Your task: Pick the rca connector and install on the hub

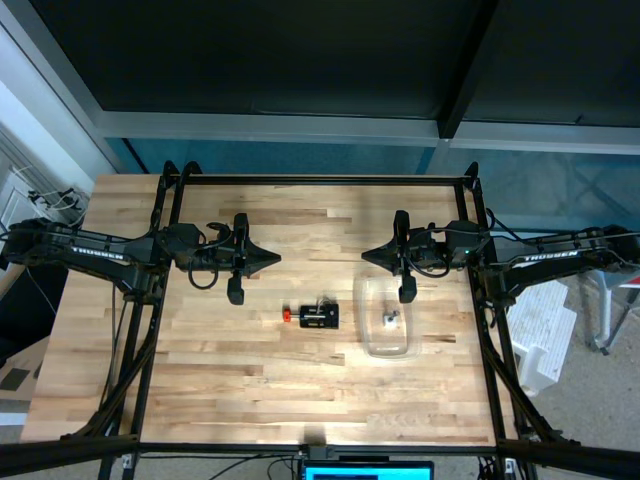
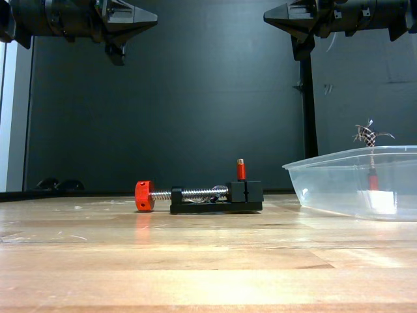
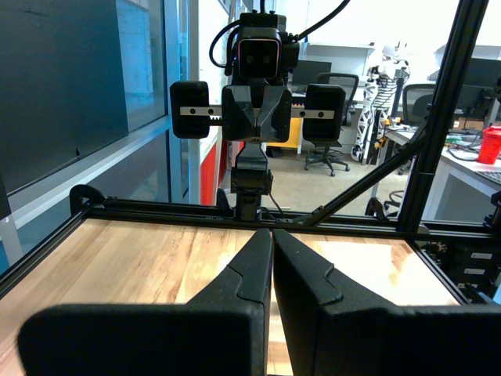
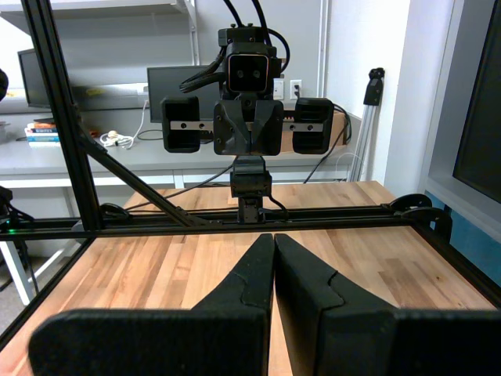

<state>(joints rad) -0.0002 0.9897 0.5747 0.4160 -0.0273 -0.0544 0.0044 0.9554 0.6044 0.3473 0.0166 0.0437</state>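
Even overhead light, soft shadows.
In the low view the near table (image 2: 195,267) is blurred, glare is caught by the clear tray (image 2: 339,189), and the left gripper (image 2: 154,23) and right gripper (image 2: 266,17) are shown as dark silhouettes.

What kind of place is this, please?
Probably a robotics lab or workshop. Over a wooden table in a black metal frame, the left pincer and the right pincer hang shut, facing each other. Behind are an office chair and a desk monitor.

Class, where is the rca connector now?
High view: the rca connector lies in the clear tray right of the hub. The right claw hovers near the tray's far edge, the left claw opposite.
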